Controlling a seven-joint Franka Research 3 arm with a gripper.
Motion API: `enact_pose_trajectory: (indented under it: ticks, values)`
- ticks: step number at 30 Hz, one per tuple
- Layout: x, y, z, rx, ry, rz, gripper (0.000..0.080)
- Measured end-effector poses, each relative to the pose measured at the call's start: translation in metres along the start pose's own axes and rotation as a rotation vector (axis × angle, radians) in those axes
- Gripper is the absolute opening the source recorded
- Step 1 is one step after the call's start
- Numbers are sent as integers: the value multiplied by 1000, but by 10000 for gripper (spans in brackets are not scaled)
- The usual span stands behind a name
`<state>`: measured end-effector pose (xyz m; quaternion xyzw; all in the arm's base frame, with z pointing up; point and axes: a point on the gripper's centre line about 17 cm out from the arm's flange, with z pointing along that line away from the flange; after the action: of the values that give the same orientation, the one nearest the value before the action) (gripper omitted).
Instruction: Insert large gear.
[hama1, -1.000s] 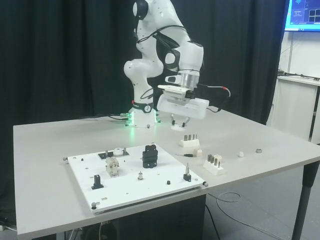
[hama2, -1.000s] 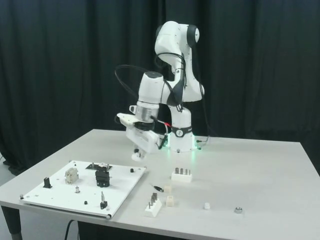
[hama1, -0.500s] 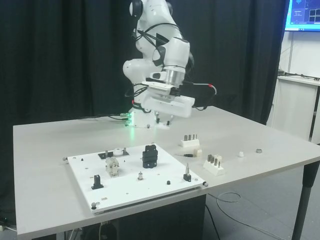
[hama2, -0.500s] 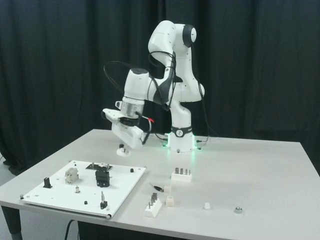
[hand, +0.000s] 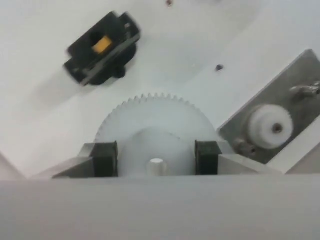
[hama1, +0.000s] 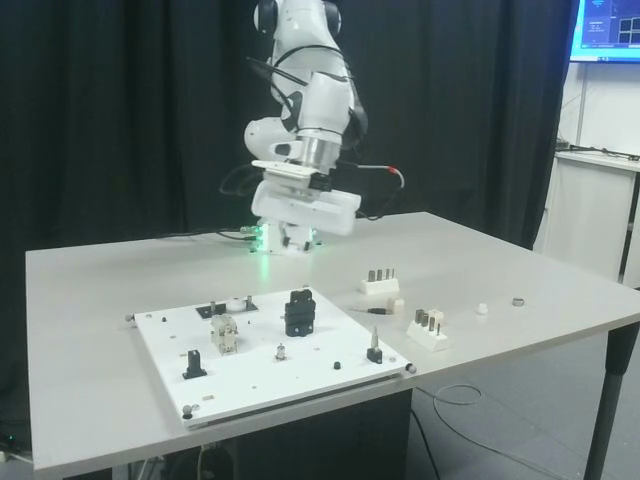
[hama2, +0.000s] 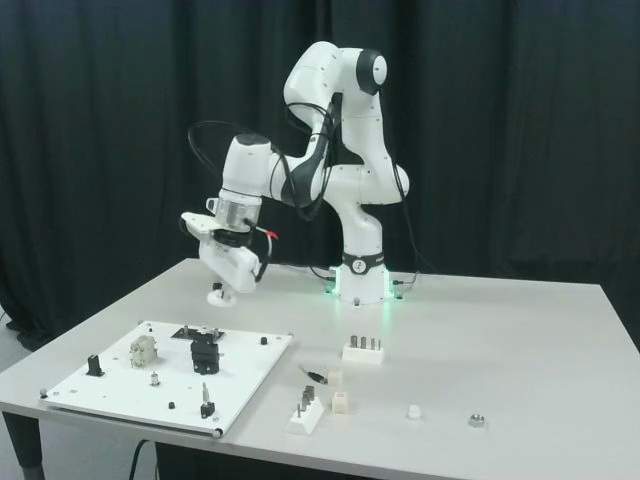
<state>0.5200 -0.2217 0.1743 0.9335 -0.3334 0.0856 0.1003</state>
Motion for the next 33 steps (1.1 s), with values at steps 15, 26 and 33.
enact_pose_trajectory:
  ticks: [15, 26, 33]
  values:
    - [27, 55, 7, -3, 35, 11, 330]
    - [45, 101, 16, -10, 64, 19, 330]
    - [53, 122, 25, 0, 80, 37, 330]
